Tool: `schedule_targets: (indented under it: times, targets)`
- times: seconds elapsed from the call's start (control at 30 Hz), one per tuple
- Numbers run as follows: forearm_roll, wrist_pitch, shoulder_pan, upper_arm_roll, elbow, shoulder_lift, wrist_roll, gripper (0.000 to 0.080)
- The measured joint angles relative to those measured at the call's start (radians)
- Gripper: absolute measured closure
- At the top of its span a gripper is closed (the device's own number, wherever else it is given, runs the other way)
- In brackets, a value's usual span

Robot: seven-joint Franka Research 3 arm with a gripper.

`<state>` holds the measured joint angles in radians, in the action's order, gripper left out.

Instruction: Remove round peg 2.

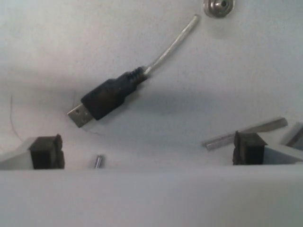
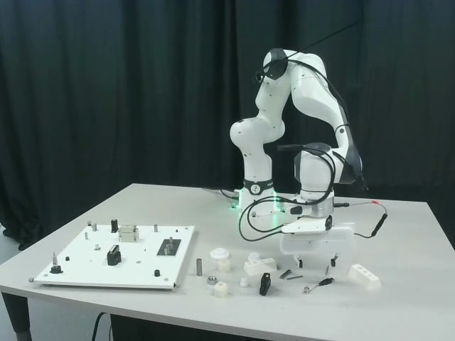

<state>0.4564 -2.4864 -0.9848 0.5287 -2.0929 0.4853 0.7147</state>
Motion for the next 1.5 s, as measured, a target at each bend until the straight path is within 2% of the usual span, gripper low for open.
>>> schedule_targets:
  times: [0.8,1.17,1.5]
  targets:
    - [-0.01,0.0,0.012,0.007,0.013,-0.001,0.0,0.0003]
    - [-0.019,0.0,0.015,0.021,0.024,-0.001,-0.001,0.0003]
    - [-0.065,0.0,0.048,0.029,0.045,0.001,-0.008,0.0003]
